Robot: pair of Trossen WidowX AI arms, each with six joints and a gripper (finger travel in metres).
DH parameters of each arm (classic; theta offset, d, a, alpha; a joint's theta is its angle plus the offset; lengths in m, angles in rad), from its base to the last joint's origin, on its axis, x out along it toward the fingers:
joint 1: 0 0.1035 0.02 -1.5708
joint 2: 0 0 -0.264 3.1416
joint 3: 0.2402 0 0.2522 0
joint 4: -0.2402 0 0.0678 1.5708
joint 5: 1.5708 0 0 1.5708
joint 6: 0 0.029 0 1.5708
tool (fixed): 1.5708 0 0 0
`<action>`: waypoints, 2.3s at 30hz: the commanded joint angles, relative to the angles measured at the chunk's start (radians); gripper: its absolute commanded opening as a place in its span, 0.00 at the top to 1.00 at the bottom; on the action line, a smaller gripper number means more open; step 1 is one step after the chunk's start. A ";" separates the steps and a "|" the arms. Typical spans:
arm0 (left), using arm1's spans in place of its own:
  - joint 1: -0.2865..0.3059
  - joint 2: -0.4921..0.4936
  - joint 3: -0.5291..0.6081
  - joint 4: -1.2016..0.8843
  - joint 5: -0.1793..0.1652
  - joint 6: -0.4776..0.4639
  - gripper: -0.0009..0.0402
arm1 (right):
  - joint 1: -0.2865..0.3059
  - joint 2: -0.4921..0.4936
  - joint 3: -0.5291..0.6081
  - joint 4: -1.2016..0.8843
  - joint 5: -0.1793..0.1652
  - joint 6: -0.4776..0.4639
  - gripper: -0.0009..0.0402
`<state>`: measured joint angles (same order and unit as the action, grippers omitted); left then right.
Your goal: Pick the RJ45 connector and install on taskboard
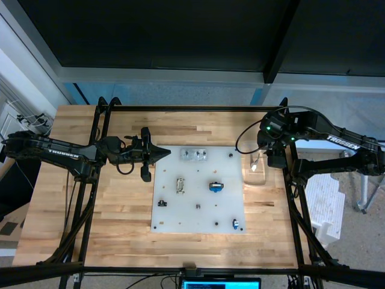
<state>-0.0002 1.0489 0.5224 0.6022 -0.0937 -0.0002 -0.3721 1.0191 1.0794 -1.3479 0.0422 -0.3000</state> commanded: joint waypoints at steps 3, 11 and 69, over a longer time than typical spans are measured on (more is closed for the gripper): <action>0.000 0.000 0.000 0.000 0.000 0.000 0.98 | -0.003 -0.003 -0.063 0.031 -0.009 -0.006 0.54; 0.000 0.000 0.000 0.000 0.000 0.000 0.98 | -0.003 -0.003 -0.154 0.075 -0.017 -0.021 0.51; 0.000 0.000 0.000 0.000 0.000 0.000 0.98 | -0.025 0.090 -0.403 0.394 -0.066 -0.092 0.52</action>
<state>-0.0002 1.0489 0.5224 0.6022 -0.0937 -0.0002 -0.3988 1.1084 0.6765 -0.9554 -0.0231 -0.3908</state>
